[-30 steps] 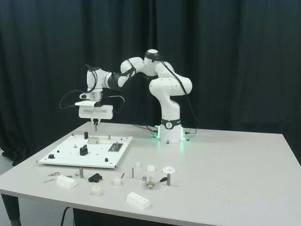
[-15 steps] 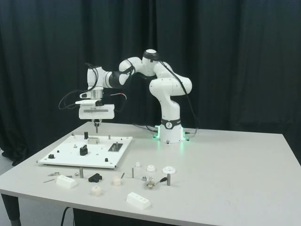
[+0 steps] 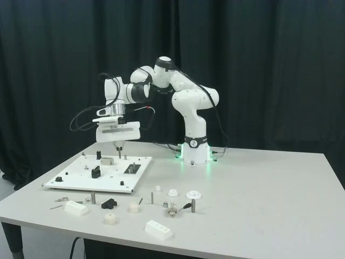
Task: Place square peg 3.
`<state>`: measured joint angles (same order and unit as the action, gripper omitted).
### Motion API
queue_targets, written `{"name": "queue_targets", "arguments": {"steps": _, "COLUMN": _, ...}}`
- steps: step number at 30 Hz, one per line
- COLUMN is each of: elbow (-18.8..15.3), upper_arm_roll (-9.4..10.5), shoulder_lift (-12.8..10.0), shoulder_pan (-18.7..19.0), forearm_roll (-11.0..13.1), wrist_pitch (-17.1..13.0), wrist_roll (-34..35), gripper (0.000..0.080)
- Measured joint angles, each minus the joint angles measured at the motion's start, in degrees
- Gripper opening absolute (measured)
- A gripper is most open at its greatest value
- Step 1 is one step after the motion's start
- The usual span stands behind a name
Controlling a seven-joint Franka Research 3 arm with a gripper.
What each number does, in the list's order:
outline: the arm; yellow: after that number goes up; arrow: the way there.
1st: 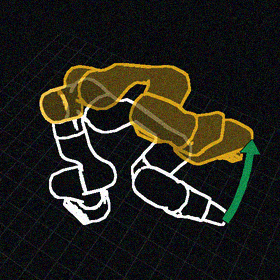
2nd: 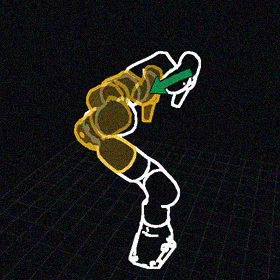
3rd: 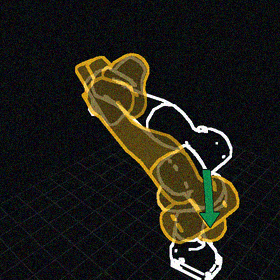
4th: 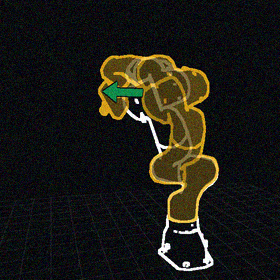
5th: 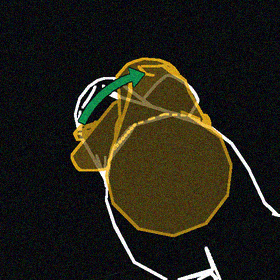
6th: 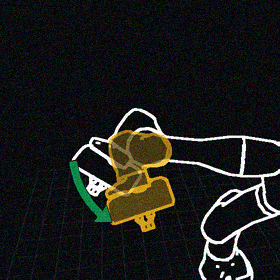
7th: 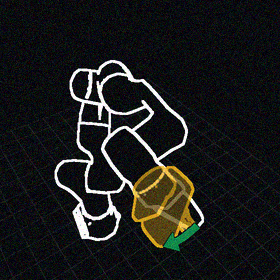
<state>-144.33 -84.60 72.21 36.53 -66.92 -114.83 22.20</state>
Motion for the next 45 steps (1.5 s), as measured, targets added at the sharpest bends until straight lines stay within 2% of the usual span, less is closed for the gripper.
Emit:
{"name": "queue_targets", "arguments": {"steps": 7, "elbow": 0.8, "upper_arm_roll": -0.52, "shoulder_lift": -1.23, "shoulder_pan": 10.13, "forearm_roll": -1.2, "wrist_pitch": -1.6, "wrist_roll": 8.96, "gripper": 0.0073}}
{"name": "queue_targets", "arguments": {"steps": 14, "elbow": 2.5, "upper_arm_roll": -1.83, "shoulder_lift": -2.25, "shoulder_pan": 20.22, "forearm_roll": -5.37, "wrist_pitch": -1.59, "wrist_roll": 18.52, "gripper": 0.0073}}
{"name": "queue_targets", "arguments": {"steps": 21, "elbow": 4.13, "upper_arm_roll": -4.31, "shoulder_lift": -2.57, "shoulder_pan": 28.58, "forearm_roll": -9.42, "wrist_pitch": -0.69, "wrist_roll": 26.08, "gripper": 0.0073}}
{"name": "queue_targets", "arguments": {"steps": 31, "elbow": 6.47, "upper_arm_roll": -7.67, "shoulder_lift": -2.57, "shoulder_pan": 37.09, "forearm_roll": -12.15, "wrist_pitch": 0.79, "wrist_roll": 32.03, "gripper": 0.0072}}
{"name": "queue_targets", "arguments": {"steps": 45, "elbow": 8.73, "upper_arm_roll": -11.45, "shoulder_lift": -2.66, "shoulder_pan": 44.79, "forearm_roll": -13.46, "wrist_pitch": 1.65, "wrist_roll": 36.14, "gripper": 0.0072}}
